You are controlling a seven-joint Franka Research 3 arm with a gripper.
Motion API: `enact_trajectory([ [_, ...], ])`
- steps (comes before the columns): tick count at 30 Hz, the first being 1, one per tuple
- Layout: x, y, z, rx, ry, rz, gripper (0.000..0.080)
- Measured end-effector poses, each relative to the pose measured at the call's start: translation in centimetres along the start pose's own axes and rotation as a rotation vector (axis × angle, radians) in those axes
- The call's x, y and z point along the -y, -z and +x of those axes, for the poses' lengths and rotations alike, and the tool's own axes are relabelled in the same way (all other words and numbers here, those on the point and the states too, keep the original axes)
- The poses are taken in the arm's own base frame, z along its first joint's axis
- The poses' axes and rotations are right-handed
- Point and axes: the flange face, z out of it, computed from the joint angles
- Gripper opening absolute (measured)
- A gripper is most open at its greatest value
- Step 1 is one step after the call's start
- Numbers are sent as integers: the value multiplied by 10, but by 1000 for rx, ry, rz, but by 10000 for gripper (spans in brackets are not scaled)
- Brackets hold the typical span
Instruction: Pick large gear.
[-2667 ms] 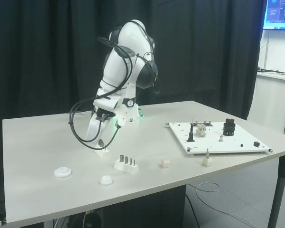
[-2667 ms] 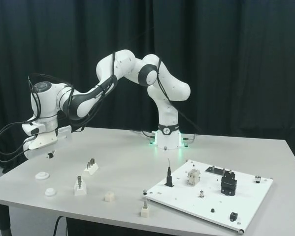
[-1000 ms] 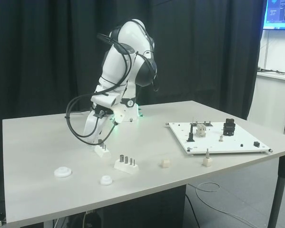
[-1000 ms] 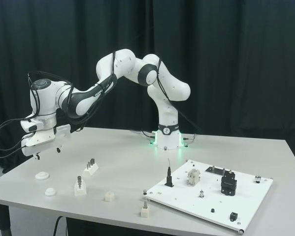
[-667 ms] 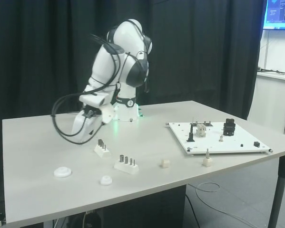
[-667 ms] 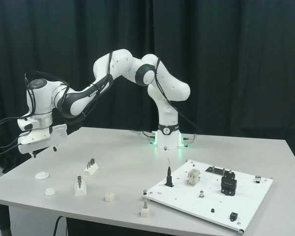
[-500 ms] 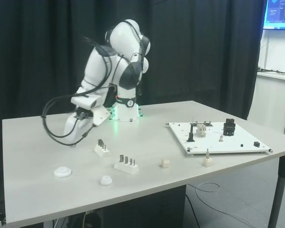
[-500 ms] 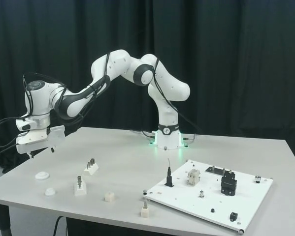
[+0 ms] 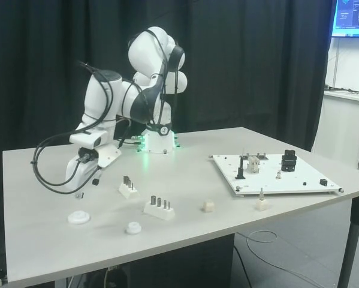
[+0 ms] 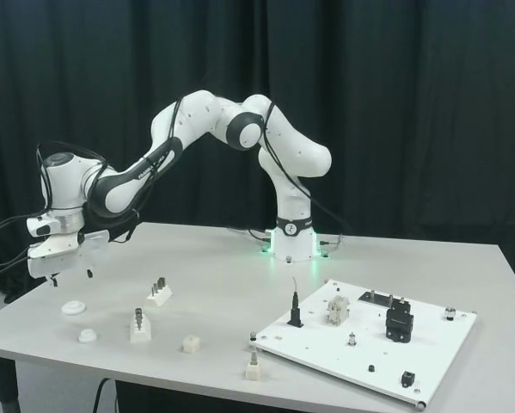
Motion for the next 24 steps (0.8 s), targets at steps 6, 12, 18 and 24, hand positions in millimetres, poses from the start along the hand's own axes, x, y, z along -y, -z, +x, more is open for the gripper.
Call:
enact_trajectory([
  [6, -7, -16, -11, -29, 2, 13, 800],
  [12, -13, -32, -21, -57, 0, 11, 800],
  [18, -16, -48, -27, -86, 11, 14, 800],
  [24, -18, -63, -30, -107, 23, 16, 800],
])
